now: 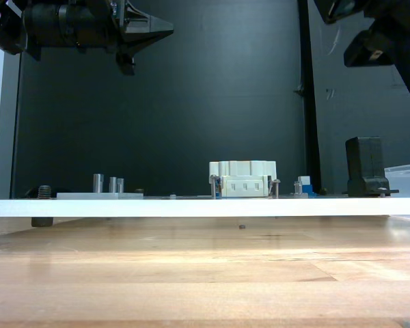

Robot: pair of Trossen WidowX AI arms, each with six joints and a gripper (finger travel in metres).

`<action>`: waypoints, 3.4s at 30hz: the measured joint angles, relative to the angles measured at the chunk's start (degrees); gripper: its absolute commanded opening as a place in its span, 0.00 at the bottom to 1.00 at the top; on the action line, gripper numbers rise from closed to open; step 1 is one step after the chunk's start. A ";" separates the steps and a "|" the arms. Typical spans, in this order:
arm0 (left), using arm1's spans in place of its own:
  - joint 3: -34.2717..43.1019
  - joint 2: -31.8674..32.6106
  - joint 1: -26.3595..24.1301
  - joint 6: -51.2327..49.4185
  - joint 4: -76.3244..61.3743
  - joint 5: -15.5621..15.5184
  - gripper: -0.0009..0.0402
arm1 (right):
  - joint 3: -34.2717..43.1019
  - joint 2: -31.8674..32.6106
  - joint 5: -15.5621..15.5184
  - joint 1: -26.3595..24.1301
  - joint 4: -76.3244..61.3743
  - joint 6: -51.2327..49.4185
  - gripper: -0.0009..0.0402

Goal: Pick the 16mm bar and place in it's hole on the taskboard

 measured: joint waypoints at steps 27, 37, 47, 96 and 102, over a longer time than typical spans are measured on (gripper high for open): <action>0.00 0.00 0.02 0.00 -0.02 0.02 0.02 | 11.61 11.08 0.02 6.58 -0.85 6.25 0.80; 0.00 -0.02 0.02 0.00 0.00 0.02 0.02 | 11.80 11.08 0.04 6.62 -2.32 5.35 0.78; 0.00 -0.02 0.02 0.00 0.00 0.02 0.02 | 11.80 10.71 0.20 6.62 -2.27 -10.40 0.79; 0.00 0.00 0.00 0.00 -0.02 0.00 0.02 | -2.64 11.65 -1.86 2.78 11.91 -76.56 0.63; 0.00 0.02 0.00 0.00 0.00 0.02 0.02 | -4.85 11.65 -2.03 2.71 14.62 -77.96 0.62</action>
